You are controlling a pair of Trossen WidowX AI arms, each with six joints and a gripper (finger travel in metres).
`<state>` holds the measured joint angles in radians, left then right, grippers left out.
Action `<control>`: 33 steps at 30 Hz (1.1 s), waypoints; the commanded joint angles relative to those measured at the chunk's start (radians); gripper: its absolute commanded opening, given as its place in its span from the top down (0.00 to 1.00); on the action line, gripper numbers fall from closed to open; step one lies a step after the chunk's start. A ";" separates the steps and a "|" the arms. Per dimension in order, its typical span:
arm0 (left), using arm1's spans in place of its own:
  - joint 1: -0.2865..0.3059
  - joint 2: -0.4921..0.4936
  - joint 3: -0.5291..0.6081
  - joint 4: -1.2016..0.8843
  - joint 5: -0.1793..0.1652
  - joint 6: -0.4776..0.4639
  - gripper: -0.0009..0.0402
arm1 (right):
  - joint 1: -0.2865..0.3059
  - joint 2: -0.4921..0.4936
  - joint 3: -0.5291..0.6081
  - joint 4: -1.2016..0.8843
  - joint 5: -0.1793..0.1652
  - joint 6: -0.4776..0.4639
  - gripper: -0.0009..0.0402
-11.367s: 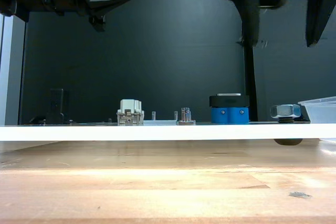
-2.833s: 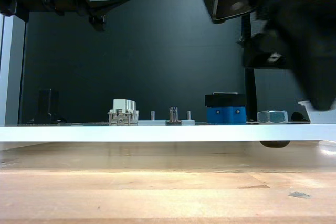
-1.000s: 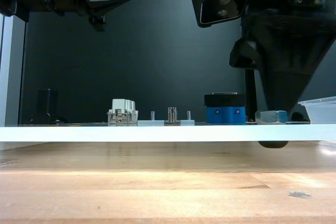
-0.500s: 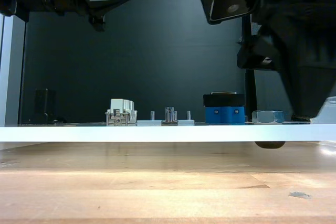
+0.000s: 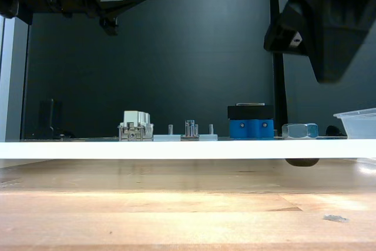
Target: Pick the M12 fastener and fasten on the M12 threads
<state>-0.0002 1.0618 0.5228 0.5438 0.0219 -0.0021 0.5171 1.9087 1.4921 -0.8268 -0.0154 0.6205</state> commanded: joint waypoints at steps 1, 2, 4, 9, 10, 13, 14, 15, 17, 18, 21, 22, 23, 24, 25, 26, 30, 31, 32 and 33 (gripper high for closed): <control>0.000 0.000 0.000 0.000 0.000 0.000 0.98 | 0.000 -0.024 0.001 0.000 0.000 0.000 0.98; 0.000 0.000 0.000 0.000 0.000 0.000 0.98 | 0.000 -0.033 0.001 -0.001 -0.001 0.000 0.98; 0.000 0.000 0.000 0.000 0.000 0.000 0.98 | 0.000 -0.045 0.001 -0.001 0.000 0.000 0.98; 0.000 0.000 0.000 0.000 0.000 0.000 0.98 | 0.000 -0.056 0.001 -0.002 -0.004 0.000 0.98; 0.000 0.000 0.000 0.000 0.000 0.000 0.98 | 0.000 -0.056 0.001 -0.001 -0.004 0.000 0.98; 0.000 0.000 0.000 0.000 0.000 0.000 0.98 | 0.000 -0.054 0.001 -0.001 -0.004 0.000 0.98; 0.000 0.000 0.000 0.000 0.000 0.000 0.98 | 0.000 -0.054 0.001 -0.001 -0.003 0.000 0.98; 0.000 0.000 0.000 0.000 0.000 0.000 0.98 | 0.000 -0.054 0.001 -0.001 -0.004 0.000 0.98; 0.000 0.000 0.000 0.000 0.000 0.000 0.98 | 0.000 -0.054 0.001 -0.001 -0.004 0.000 0.98; 0.000 0.000 0.000 0.000 0.000 0.000 0.98 | 0.000 -0.054 0.001 -0.001 -0.004 0.000 0.98; 0.000 0.000 0.000 0.000 0.000 0.000 0.98 | 0.000 -0.054 0.001 -0.001 -0.004 0.000 0.98; 0.000 0.000 0.000 0.000 0.000 0.000 0.98 | 0.000 -0.054 0.001 -0.001 -0.004 0.000 0.98; 0.000 0.000 0.000 0.000 0.000 0.000 0.98 | 0.000 -0.054 0.001 -0.001 -0.004 0.000 0.98; 0.000 0.000 0.000 0.000 0.000 0.000 0.98 | 0.000 -0.054 0.001 -0.001 -0.003 0.000 0.98; 0.000 0.000 0.000 0.000 0.000 0.000 0.98 | 0.000 -0.054 0.001 -0.001 -0.003 0.000 0.98; 0.000 0.000 0.000 0.000 0.000 0.000 0.98 | 0.000 -0.054 0.001 -0.001 -0.003 0.000 0.98; 0.000 0.000 0.000 0.000 0.000 0.000 0.98 | 0.000 -0.054 0.001 -0.001 -0.003 0.000 0.98; 0.000 0.000 0.000 0.000 0.000 0.000 0.98 | 0.000 -0.054 0.001 -0.001 -0.003 0.000 0.98; 0.000 0.000 0.000 0.000 0.000 0.000 0.98 | 0.000 -0.054 0.001 -0.001 -0.004 0.000 0.98; 0.000 0.000 0.000 0.000 0.000 0.000 0.98 | 0.000 -0.054 0.001 -0.001 -0.003 0.000 0.98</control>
<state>-0.0002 1.0618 0.5224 0.5438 0.0216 -0.0021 0.5171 1.8530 1.4921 -0.8280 -0.0193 0.6205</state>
